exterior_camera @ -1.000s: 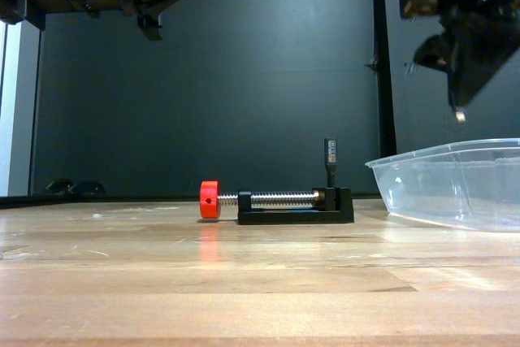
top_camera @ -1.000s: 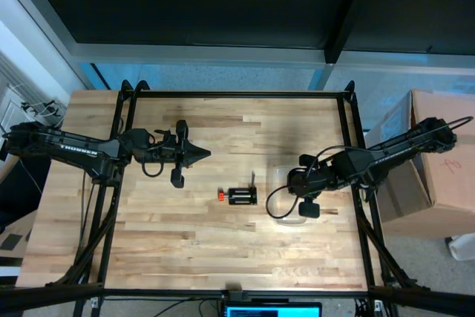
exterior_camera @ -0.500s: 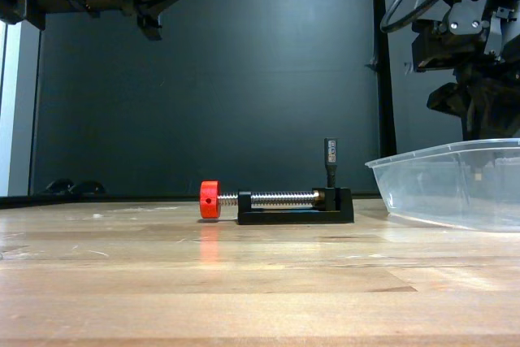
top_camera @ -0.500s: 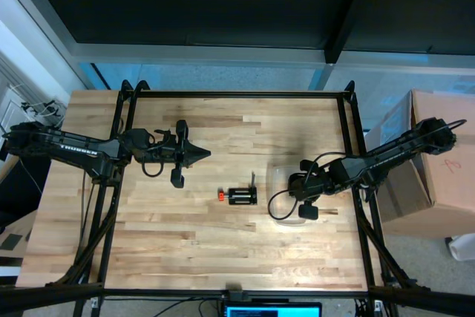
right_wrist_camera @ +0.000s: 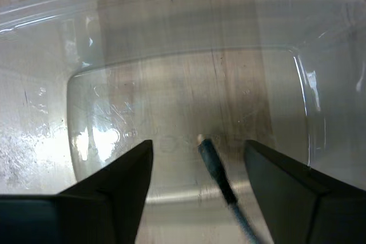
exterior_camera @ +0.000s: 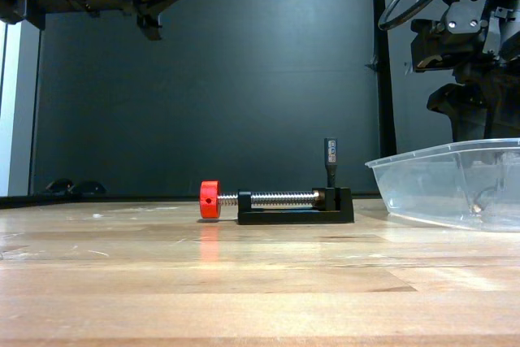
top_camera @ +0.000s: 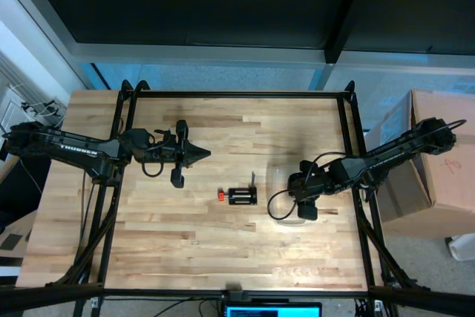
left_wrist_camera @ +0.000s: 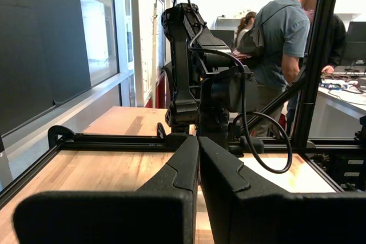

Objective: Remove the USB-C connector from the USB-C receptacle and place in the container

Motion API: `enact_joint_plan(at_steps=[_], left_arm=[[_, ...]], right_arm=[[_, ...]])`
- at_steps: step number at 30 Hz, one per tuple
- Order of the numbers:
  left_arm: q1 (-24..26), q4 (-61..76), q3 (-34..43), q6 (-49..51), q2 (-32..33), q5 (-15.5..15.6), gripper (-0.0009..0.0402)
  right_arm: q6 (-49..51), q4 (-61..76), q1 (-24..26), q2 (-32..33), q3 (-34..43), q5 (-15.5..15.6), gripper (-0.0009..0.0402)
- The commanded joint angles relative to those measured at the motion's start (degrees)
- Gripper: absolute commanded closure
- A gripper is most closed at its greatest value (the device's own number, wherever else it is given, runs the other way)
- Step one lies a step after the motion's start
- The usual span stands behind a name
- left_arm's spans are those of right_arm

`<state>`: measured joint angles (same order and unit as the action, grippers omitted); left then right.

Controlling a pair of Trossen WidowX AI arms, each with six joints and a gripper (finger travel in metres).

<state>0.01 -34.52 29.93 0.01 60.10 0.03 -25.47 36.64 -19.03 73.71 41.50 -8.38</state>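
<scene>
USB-C connector lies loose inside the clear container — right hand spread wide above it. Left hand — pinched together, high over the tabletop, left side.

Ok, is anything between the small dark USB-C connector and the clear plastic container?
Nothing visible: the small dark USB-C connector lies free inside the clear plastic container, beneath the open right gripper. The shut left gripper hovers far left of it.
</scene>
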Motion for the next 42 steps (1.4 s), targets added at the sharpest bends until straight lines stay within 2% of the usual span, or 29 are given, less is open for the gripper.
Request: enact_joint_plan(at_steps=[1,8,12,14,18,21,27,29,32,35,42], left_arm=[[-0.02,0.00,0.02,0.00,0.00,0.00,0.0393],[-0.02,0.00,0.02,0.00,0.00,0.00,0.0393],[-0.02,0.00,0.02,0.00,0.00,0.00,0.0393],[-0.02,0.00,0.02,0.00,0.00,0.00,0.0393],[-0.02,0.00,0.02,0.00,0.00,0.00,0.0393],[-0.02,0.00,0.02,0.00,0.00,0.00,0.0393],[0.00,0.00,0.02,0.00,0.00,0.00,0.0393],[-0.02,0.00,0.02,0.00,0.00,0.00,0.0393],[-0.02,0.00,0.02,0.00,0.00,0.00,0.0393],[-0.02,0.00,0.02,0.00,0.02,0.00,0.0393],[-0.02,0.00,0.02,0.00,0.00,0.00,0.0393]], right_arm=[[-0.57,0.52,0.02,0.00,0.96,0.00,0.0141],[0.42,3.78,0.85,-1.88,5.07,-0.11,0.0163],[3.30,3.76,2.58,-4.52,8.07,-1.29,0.0197],[5.29,3.39,3.85,-5.66,9.75,-2.95,0.0217],[10.62,-1.09,7.02,-7.74,12.00,-2.97,0.0258],[14.88,-7.19,9.88,-9.62,11.93,-1.27,0.0291],[20.31,-22.27,17.29,-12.46,9.09,5.31,0.0366],[21.11,-26.12,18.84,-13.05,8.11,5.49,0.0397],[21.53,-34.07,20.28,-14.23,5.16,5.86,0.0389],[22.95,-42.86,21.16,-15.23,1.55,8.66,0.0393],[22.23,-61.40,22.16,-16.52,-7.65,10.05,0.0394]])
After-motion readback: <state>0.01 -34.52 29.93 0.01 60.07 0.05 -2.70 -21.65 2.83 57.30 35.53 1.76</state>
